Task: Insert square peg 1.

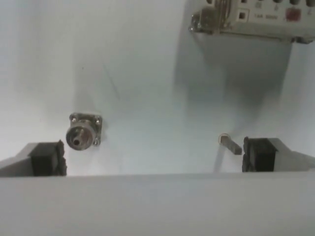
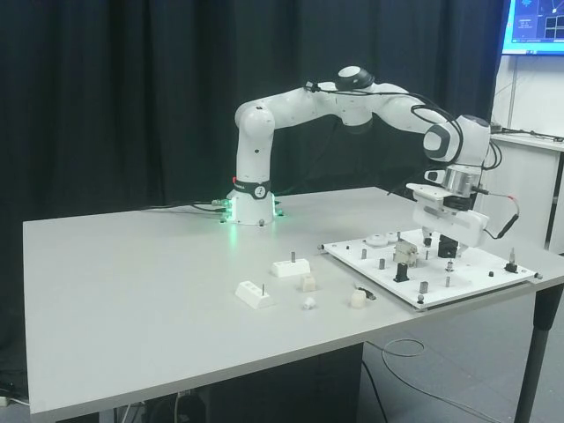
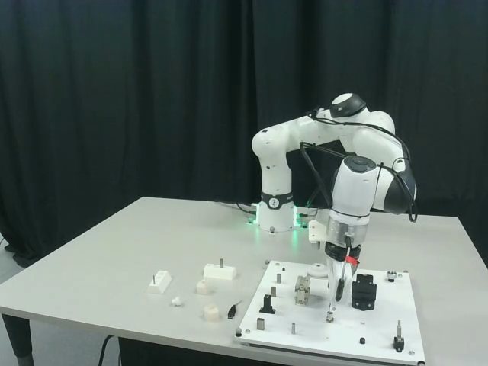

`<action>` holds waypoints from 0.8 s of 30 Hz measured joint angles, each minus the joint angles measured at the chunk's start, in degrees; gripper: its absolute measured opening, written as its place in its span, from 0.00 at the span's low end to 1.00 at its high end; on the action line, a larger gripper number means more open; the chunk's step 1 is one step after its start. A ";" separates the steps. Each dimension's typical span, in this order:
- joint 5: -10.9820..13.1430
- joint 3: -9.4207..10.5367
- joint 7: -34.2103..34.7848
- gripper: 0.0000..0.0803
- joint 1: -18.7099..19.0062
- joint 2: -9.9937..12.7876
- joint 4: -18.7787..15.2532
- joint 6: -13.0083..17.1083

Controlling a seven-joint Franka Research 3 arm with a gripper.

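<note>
Standing upright on the white board point(image 1: 147, 88): square peg point(image 1: 230, 144), a short grey metal stub, just beside one fingertip pad point(image 1: 258, 155), w/ a thin gap between the two as far as the wrist view shows. Not gripped, not lifted. Hard to pick out among the other small pegs in both room views. Hanging low over it, gripper point(image 1: 152, 156), fingers spread wide apart, released, nothing between the black pads. Also between the pads but nearer the opposite one: threaded metal connector point(image 1: 83, 130) on a square flange, fixed to the board. Further off on the board, a grey component w/ labels point(image 1: 251, 19), partly cut off by the frame edge. Seen from the room, gripper point(image 3: 335, 293) pointing straight down, close to a black block point(image 3: 363, 292). Board lying flat at the grey table's point(image 2: 132, 291) edge, far from the arm base. Beside the board on the table, several white blocks point(image 2: 291, 267), well apart from the gripper. White arm point(image 2: 352, 101) arching over from its base, green light point(image 2: 231, 210) at the foot. Black curtain point(image 2: 115, 97) behind.
</note>
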 joint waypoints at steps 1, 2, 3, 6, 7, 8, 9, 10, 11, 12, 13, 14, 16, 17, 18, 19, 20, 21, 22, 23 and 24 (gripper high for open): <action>-0.02 0.03 0.00 1.00 0.00 0.04 0.05 0.06; -0.05 0.04 0.00 1.00 0.00 0.09 0.10 0.09; -0.10 0.04 0.00 1.00 -0.01 0.13 0.17 0.12; -0.56 0.01 0.00 1.00 -0.06 0.19 0.43 0.22; -0.87 -0.03 0.00 1.00 -0.07 0.19 0.55 0.22; -1.22 -0.09 0.00 1.00 -0.08 0.19 0.67 0.22; -1.57 -0.18 0.00 1.00 -0.08 0.19 0.82 0.22; -1.90 -0.30 0.00 1.00 -0.08 0.19 0.98 0.22; -2.19 -0.44 0.00 1.00 -0.08 0.19 1.15 0.19; -2.45 -0.61 0.00 1.00 -0.07 0.19 1.32 0.12; -2.67 -0.76 0.00 1.00 -0.07 0.18 1.50 0.04; -2.96 -0.95 -0.01 1.00 -0.07 0.17 1.72 -0.08; -3.56 -1.36 -0.01 1.00 -0.07 0.14 2.12 -0.44; -3.75 -1.58 -0.01 1.00 -0.07 0.12 2.30 -0.70; -3.85 -1.82 -0.01 1.00 -0.07 0.10 2.47 -0.98; -3.91 -2.09 -0.01 1.00 -0.05 0.09 2.63 -1.26; -3.96 -2.34 -0.01 1.00 -0.03 0.08 2.75 -1.54; -4.03 -2.59 -0.01 1.00 -0.01 0.04 2.88 -1.91; -4.10 -2.86 -0.01 1.00 0.01 0.01 3.01 -2.29; -4.16 -3.12 -0.01 1.00 0.02 -0.02 3.14 -2.64; -4.21 -3.39 -0.01 1.00 0.04 -0.06 3.28 -3.04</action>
